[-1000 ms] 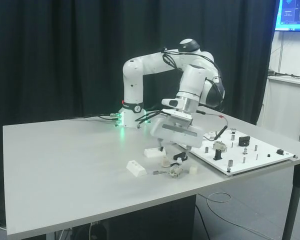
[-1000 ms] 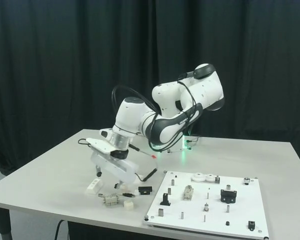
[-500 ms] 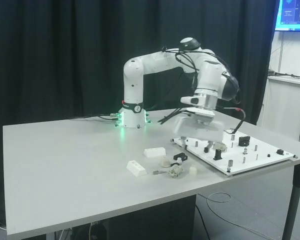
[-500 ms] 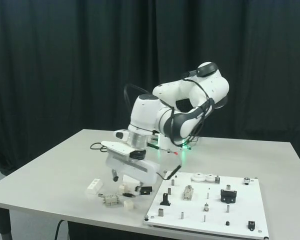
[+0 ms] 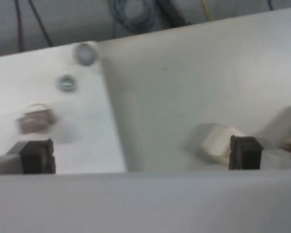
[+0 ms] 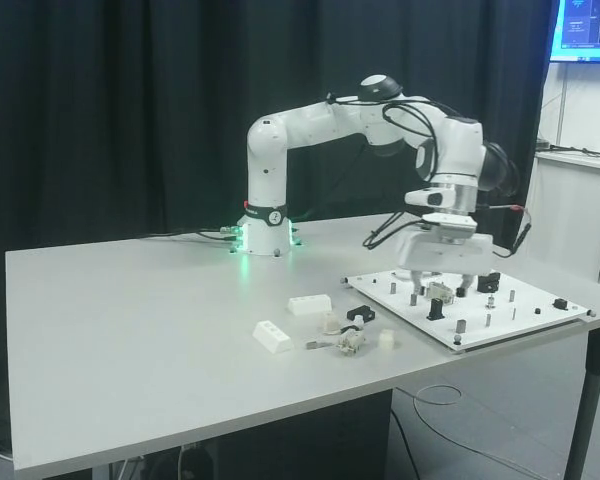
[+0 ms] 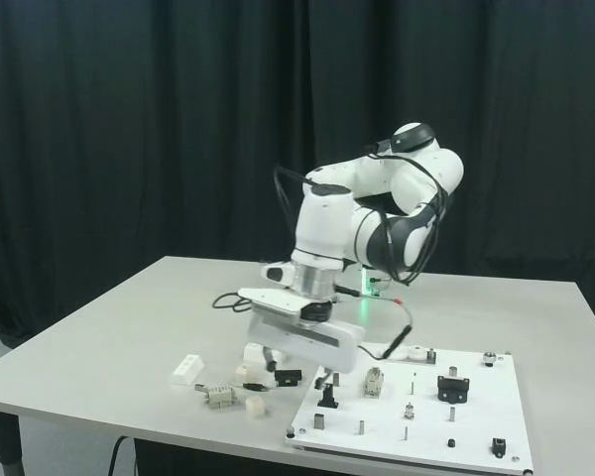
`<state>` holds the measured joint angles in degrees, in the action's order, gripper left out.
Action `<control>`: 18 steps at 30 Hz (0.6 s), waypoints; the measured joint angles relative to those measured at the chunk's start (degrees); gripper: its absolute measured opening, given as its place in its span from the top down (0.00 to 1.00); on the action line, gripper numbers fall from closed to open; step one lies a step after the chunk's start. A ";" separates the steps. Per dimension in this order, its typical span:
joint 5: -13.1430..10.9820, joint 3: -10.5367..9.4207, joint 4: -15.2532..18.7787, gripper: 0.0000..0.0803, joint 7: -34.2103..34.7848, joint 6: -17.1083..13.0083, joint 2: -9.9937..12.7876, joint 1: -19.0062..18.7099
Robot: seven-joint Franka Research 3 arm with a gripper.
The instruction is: Remove round peg 1.
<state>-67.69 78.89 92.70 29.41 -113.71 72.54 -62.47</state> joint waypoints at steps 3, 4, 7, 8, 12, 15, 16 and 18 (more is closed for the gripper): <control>0.00 -0.23 -1.72 0.00 1.59 1.36 0.01 0.08; 0.00 -0.34 -2.31 0.00 2.08 1.81 0.01 0.13; 0.00 -0.70 -4.03 0.00 3.74 3.09 0.01 0.28; 0.01 -0.82 -4.63 0.00 4.39 3.52 0.01 0.34; 0.05 -1.44 -6.95 0.00 6.84 5.02 0.02 0.58; 0.10 -1.93 -8.56 0.00 8.85 5.96 0.02 0.71; 0.13 -2.12 -9.08 0.00 9.56 6.23 0.03 0.74; 0.18 -2.54 -10.06 0.00 10.78 6.60 0.02 0.79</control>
<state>-67.51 76.35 82.64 40.19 -107.11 72.56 -61.68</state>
